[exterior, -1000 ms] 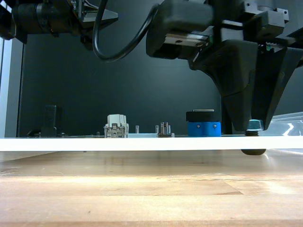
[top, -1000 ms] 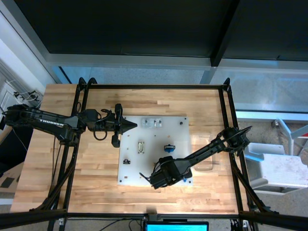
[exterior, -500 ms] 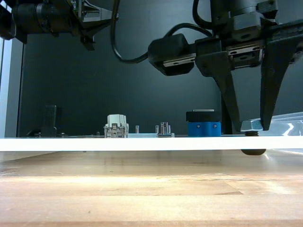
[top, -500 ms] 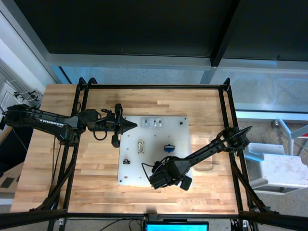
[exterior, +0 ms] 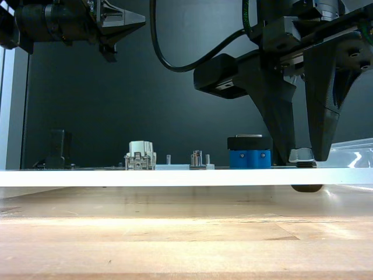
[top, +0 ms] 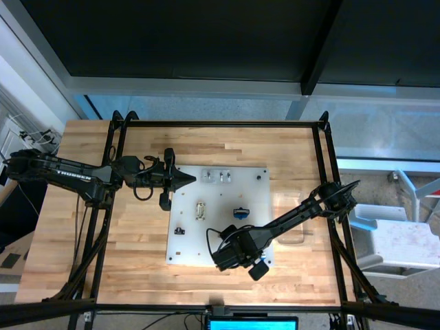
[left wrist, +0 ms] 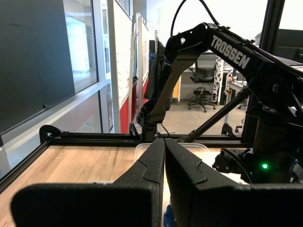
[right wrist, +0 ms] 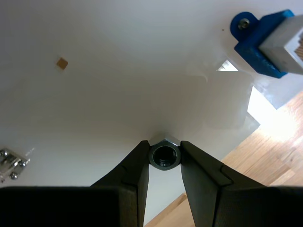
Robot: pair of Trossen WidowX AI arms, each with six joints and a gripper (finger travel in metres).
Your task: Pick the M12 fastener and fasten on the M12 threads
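The right gripper (exterior: pixel 301 158) points straight down over the near right edge of the white board (top: pixel 184 242). Its fingers are clamped on the flats of the M12 fastener (right wrist: pixel 164 155), which sits on top of the M12 threads (exterior: pixel 303 165). The fastener's bore and the threads' axis both run vertically, in line with the gripper, so the coming move is probably more turning about that axis, not sideways travel. The left gripper (left wrist: pixel 164 140), fingers pressed together, hangs high over the board's far left part, well apart from the threads. Compared with half a second ago the right wrist has rolled further round and its cable (exterior: pixel 175 64) has swung with it; the fastener is in the same place, and I cannot tell whether it sits lower
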